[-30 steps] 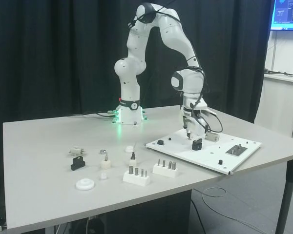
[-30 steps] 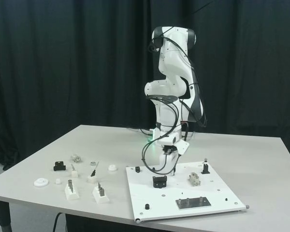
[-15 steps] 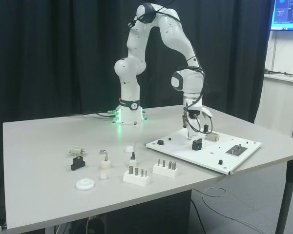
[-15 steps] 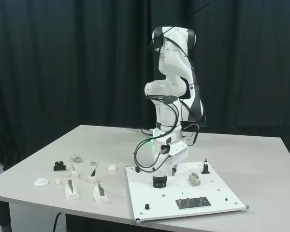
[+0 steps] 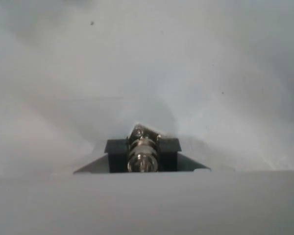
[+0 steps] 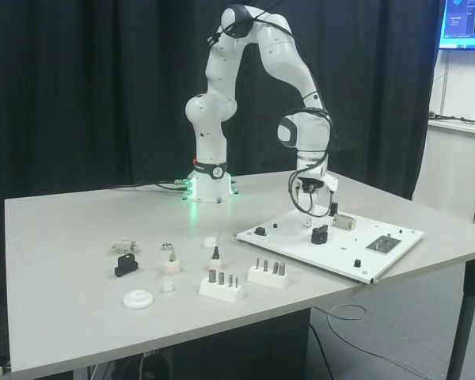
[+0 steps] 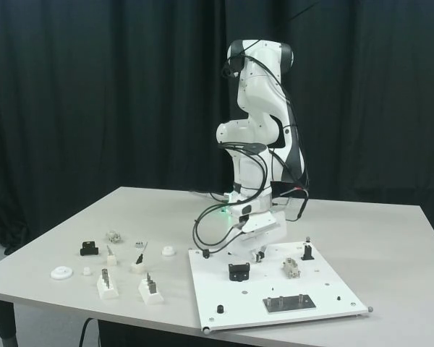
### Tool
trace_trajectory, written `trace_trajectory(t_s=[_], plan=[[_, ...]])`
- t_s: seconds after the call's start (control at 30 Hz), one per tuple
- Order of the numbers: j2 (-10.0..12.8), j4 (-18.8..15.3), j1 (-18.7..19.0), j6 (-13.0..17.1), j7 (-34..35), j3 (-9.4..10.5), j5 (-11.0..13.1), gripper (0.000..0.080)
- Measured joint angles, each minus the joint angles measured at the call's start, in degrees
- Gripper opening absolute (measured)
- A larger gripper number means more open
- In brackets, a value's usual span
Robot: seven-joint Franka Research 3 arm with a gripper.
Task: Insert BNC.
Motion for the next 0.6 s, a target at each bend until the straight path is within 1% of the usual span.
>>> trace_trajectory(t_s=[0.37, 0.6], plan=[[0.01, 0.00, 0.00, 0.05, 14.48, 0.02, 0.00, 0.0121], [-0.02, 0.00, 0.00, 0.06, 22.43, 0.02, 0.00, 0.0121]])
